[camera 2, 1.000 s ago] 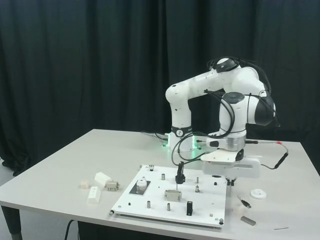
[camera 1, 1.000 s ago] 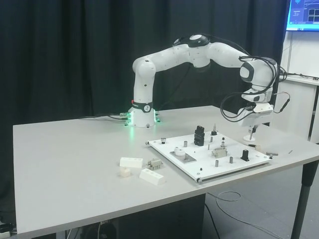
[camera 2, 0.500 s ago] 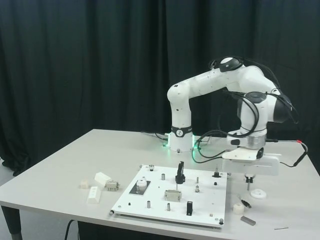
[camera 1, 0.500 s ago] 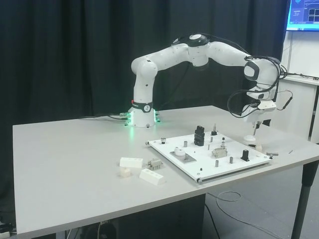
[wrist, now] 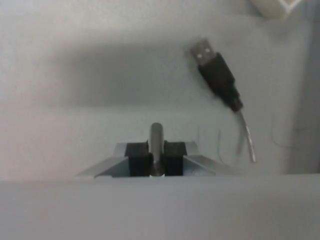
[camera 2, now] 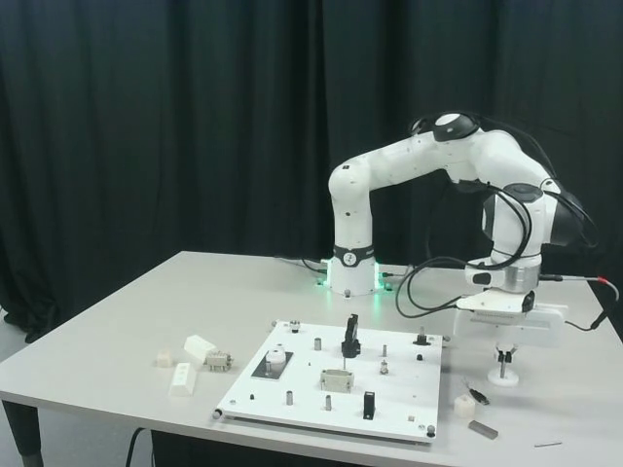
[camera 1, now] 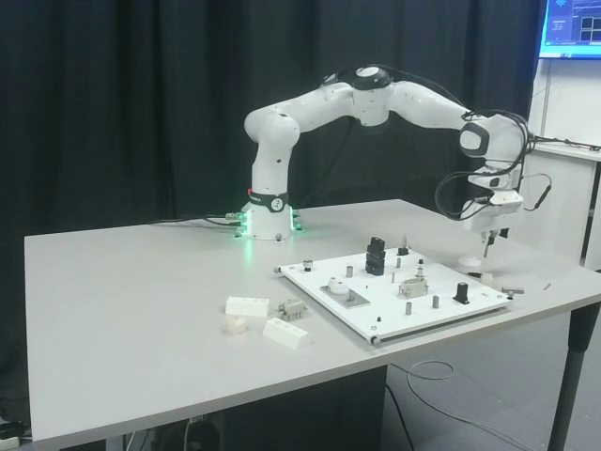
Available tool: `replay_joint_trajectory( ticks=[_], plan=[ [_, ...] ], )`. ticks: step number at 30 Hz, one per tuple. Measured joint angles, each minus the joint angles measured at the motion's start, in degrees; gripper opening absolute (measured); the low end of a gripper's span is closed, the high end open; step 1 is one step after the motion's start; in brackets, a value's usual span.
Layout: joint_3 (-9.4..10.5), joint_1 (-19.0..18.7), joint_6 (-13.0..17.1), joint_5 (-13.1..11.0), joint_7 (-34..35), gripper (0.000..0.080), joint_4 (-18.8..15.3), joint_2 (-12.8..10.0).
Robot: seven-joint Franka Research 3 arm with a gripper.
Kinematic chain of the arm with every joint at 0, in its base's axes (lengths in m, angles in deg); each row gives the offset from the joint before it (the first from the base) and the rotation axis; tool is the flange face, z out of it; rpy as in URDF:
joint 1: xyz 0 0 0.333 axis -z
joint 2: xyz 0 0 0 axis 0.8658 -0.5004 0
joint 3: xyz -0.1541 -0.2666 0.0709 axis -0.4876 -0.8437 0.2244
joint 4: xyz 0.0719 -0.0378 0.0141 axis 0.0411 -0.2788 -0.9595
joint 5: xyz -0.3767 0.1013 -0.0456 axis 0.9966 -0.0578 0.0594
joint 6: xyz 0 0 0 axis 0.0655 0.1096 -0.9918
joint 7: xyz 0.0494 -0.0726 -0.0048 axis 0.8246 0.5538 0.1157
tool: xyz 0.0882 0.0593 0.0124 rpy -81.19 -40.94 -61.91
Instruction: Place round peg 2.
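Between the fingers (wrist: 156, 159) sits the peg (wrist: 156, 145): a thin grey pin clamped by the black pads (wrist: 136, 156), most of its length sticking out past the tips. Fingers closed down to the pin's width, nothing else in the grip.

Fingers hang off the board (camera 2: 292, 381), over bare tabletop (camera 2: 574, 409), just above a white disc (camera 2: 503, 377). A black USB plug (wrist: 216, 75) lies beyond the tips, near but clear, its cable trailing off.

Risks as I read them:
- Grip is high up the peg with a long free end, so it looks easy to tilt in the pads. A tilted peg would jam at the hole mouth on insertion.
- Can't tell from any view whether the peg is square to the pads.
- Which hole is the target isn't clear. The board carries several upright parts (camera 2: 349, 337), and a low transit over it could clip one with the peg tip.
- Descending where it hangs now would hit the disc rather than any hole.
- A slack grip would drop the peg and it could roll off the tabletop edge.
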Motion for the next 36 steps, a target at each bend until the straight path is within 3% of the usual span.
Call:
replay_joint_trajectory(
  ticks=[14, 29, 30, 36],
  plan=[
    [1.63, -1.8, 6.5, -0.1, 0.2, 0.0059, -2.9, 0.0],
    [3.52, -1.8, 9.9, -0.1, 0.2, 0.0059, -3.7, 0.0],
    [3.53, -1.8, 9.9, -0.1, 0.2, 0.0221, -3.7, 0.0],
    [3.53, -1.8, 9.9, -0.1, 0.2, 0.0221, -3.7, 0.1]
  ],
)
